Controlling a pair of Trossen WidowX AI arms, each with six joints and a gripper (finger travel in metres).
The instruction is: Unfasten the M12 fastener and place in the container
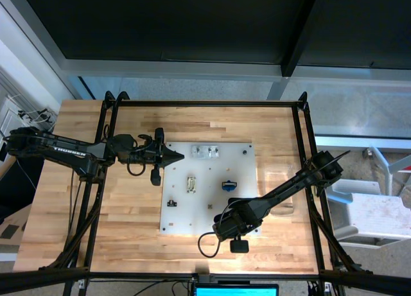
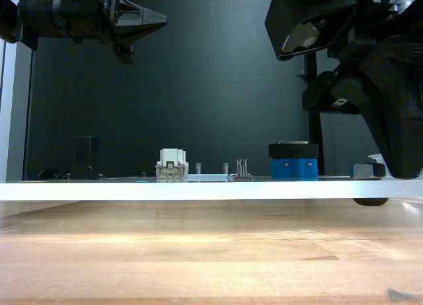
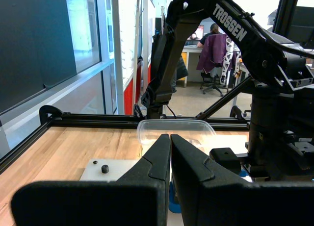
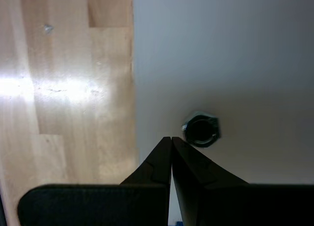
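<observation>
Pincers first: the right pincer (image 4: pixel 171 139) is clenched, its two black fingers (image 4: pixel 152 169) pressed flat together with nothing between them; it points straight down, low over the near right part of the white board (image 4: pixel 235 54). The silver M12 nut (image 4: pixel 186 128) sits just beside the closed tips, apart from them and outside their grip; it rings a black core, the stud (image 4: pixel 201 131), so it reads as on its stud, though how far down the threads it sits cannot be told; on the tips' other side the board's edge meets the wooden desk (image 4: pixel 64 88).

From above, the right arm (image 1: pixel 302 179) reaches in from the desk's right edge and passes over the clear container (image 1: pixel 273 171); the container lies on the desk just off the board's right edge, farther back than the right pincer and well apart from the nut.

The left pincer (image 1: pixel 180 156) is likewise clenched and grasps nothing; its fingers meet along a thin seam; it hangs level, high above the desk, over the board's far left edge, its tips aimed across the board toward the right arm and the container beyond; it is well apart from the nut.

A white connector (image 1: pixel 191 183) and a blue block (image 1: pixel 228 185) stand on the board between the two pincers, the blue block the nearer to the right pincer; from desk height the blue block stands just to the left of that pincer's dark bulk.
</observation>
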